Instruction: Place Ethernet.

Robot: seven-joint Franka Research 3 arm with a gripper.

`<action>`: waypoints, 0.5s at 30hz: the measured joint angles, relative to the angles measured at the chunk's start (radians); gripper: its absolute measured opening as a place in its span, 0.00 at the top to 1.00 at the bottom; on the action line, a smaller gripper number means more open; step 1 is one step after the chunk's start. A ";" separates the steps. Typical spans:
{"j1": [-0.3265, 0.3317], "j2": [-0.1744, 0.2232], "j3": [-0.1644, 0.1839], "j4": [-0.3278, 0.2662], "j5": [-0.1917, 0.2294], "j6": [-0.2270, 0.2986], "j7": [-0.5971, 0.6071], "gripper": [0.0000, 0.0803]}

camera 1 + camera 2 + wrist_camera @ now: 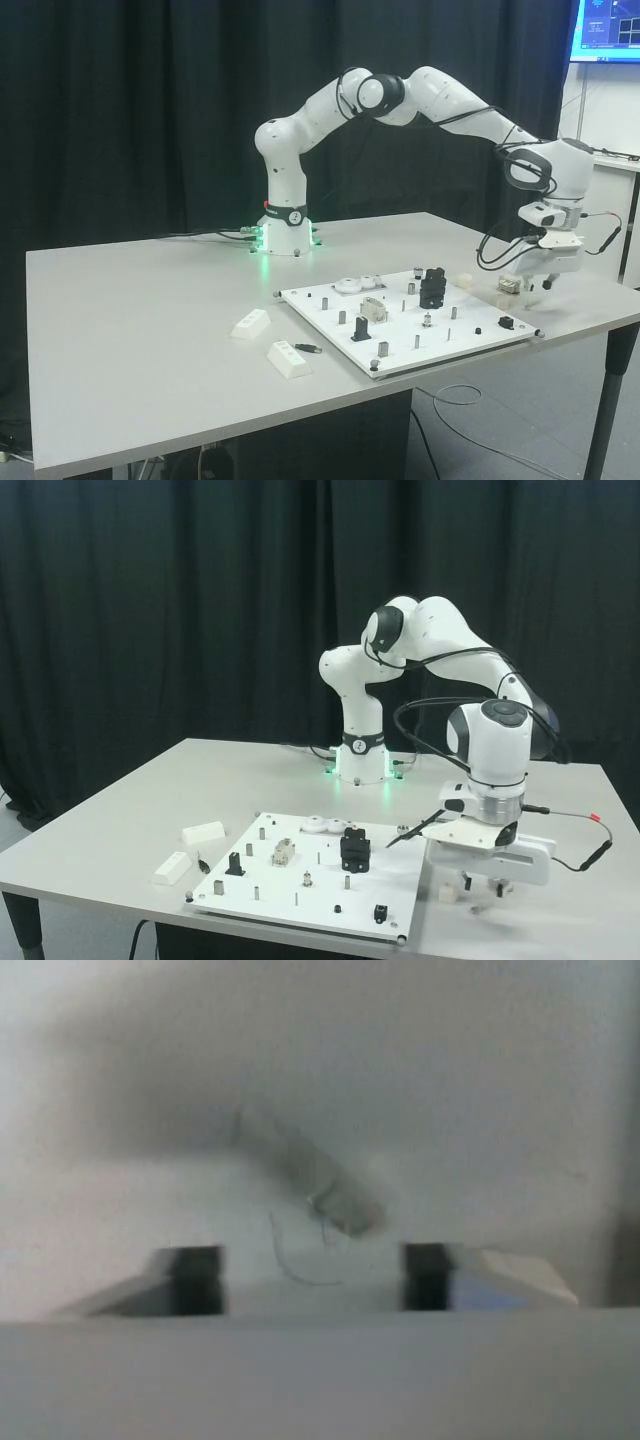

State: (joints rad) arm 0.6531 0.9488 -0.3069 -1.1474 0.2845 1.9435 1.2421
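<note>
— Hanging over the far end of the counter (140,300), just past the edge of the white board (400,345), that's where the arm (440,95) has its fingers (315,1278) right now.

— Open or shut?

— Open. From the wrist view the two black fingertips (200,1280) stand well apart with nothing between them. They hover above the grey surface, not touching it.

— And the Ethernet piece?

— A small pale plug (325,1185) lies on the counter below the fingers, tilted, with a thin wire curling off it. It's blurred, so I can't swear to what it is. From where I stand I see a small pale thing (452,890) on the counter under the wrist, beside the board, not on it.

— What's on the board?

— A black block (433,287) standing upright near the middle, a few short grey pegs, a small metal fitting (373,310), some white round parts (348,284) at the back edge, and a small black piece (507,322) toward the corner nearest the fingers.

— Anything else out?

— Two white blocks (250,323) lie on the counter at the other side of the board, well apart from the arm. The nearer one (288,358) has a small black plug (308,349) resting just beside it. The arm's base (282,232) glows green at the back of the counter, in front of the black curtain (130,110).
</note>
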 joint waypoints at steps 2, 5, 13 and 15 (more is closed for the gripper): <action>0.003 0.000 0.000 0.000 -0.004 0.000 0.006 0.69; 0.007 0.000 -0.001 -0.001 -0.007 0.000 0.013 0.69; 0.014 0.000 -0.001 -0.001 -0.017 -0.002 0.029 0.07; 0.015 0.000 -0.001 -0.001 -0.017 -0.003 0.031 0.02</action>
State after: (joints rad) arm 0.6681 0.9487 -0.3076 -1.1481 0.2671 1.9407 1.2732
